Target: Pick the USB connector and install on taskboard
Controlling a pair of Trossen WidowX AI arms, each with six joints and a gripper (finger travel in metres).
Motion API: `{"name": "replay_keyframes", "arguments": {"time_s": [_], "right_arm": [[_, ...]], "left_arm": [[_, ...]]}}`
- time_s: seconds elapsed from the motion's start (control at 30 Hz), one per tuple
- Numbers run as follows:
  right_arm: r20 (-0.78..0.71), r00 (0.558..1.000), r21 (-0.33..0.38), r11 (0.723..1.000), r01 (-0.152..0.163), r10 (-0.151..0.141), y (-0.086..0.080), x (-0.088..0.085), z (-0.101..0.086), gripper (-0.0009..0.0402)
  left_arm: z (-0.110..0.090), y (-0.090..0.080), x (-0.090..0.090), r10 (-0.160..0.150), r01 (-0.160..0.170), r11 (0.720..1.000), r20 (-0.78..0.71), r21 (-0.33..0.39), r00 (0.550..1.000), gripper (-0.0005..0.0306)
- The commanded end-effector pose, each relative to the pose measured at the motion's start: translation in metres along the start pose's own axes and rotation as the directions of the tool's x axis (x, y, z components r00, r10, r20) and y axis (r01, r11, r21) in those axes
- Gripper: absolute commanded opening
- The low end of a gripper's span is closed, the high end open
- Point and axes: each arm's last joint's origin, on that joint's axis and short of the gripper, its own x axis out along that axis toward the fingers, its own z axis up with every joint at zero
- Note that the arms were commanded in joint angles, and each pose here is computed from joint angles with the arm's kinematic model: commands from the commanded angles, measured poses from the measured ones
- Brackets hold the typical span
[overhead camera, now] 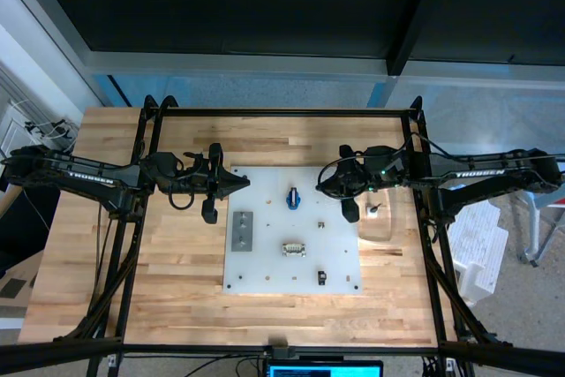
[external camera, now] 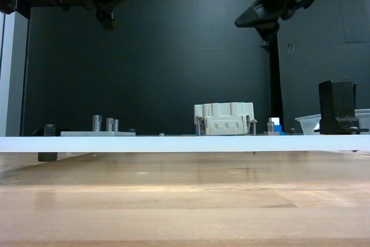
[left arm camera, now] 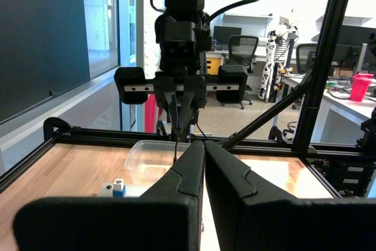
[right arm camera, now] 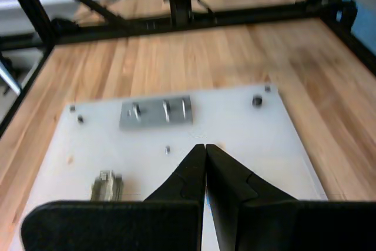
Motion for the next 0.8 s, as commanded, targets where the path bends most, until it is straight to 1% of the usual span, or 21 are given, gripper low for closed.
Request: {"name": "replay_keyframes", "arguments": {"time_s": [0.03, 0.1, 0.17, 0.2, 0.37, 0.4, 0.5, 0.57, 0.8], "right_arm": [[-0.073, 0.997, -0.013, 1.0, 0.008, -0.008, 0.0, -0.009, -0.001, 0.0], [-0.107, 0.994, -0.014, 1.0, 0.017, -0.019, 0.0, -0.015, -0.004, 0.0], [-0.134, 0.99, -0.017, 0.999, 0.041, -0.043, -0.001, -0.023, -0.007, 0.0], [-0.146, 0.988, -0.017, 0.999, 0.047, -0.049, -0.001, -0.027, -0.009, 0.0], [-0.19, 0.98, 0.006, 0.998, 0.056, -0.054, -0.001, -0.049, -0.015, 0.0], [-0.196, 0.979, 0.007, 0.998, 0.062, -0.06, -0.001, -0.053, -0.016, 0.0], [-0.232, 0.971, 0.011, 0.998, 0.067, -0.063, -0.001, -0.064, -0.022, 0.0], [-0.265, 0.962, 0.017, 0.997, 0.079, -0.071, -0.002, -0.07, -0.026, 0.0], [-0.411, 0.908, 0.036, 0.994, 0.104, -0.08, -0.002, -0.083, -0.042, 0.0]], "left_arm": [[0.0, 0.0, 0.0, 0.0, 0.0, 1.0, 0.0, 0.0, 1.0, 0.0], [0.0, 0.0, 0.0, 0.0, 0.0, 1.0, 0.0, 0.0, 1.0, 0.0], [0.0, 0.0, 0.0, 0.0, 0.0, 1.0, 0.0, 0.0, 1.0, 0.0], [0.0, 0.0, 0.0, 0.0, 0.0, 1.0, 0.0, 0.0, 1.0, 0.0], [0.0, 0.0, 0.0, 0.0, 0.0, 1.0, 0.0, 0.0, 1.0, 0.0], [0.0, 0.0, 0.0, 0.0, 0.0, 1.0, 0.0, 0.0, 1.0, 0.0], [0.0, 0.0, 0.0, 0.0, 0.0, 1.0, 0.0, 0.0, 1.0, 0.0], [0.0, 0.0, 0.0, 0.0, 0.0, 1.0, 0.0, 0.0, 1.0, 0.0], [0.0, 0.0, 0.0, 0.0, 0.0, 1.0, 0.0, 0.0, 1.0, 0.0]]}}
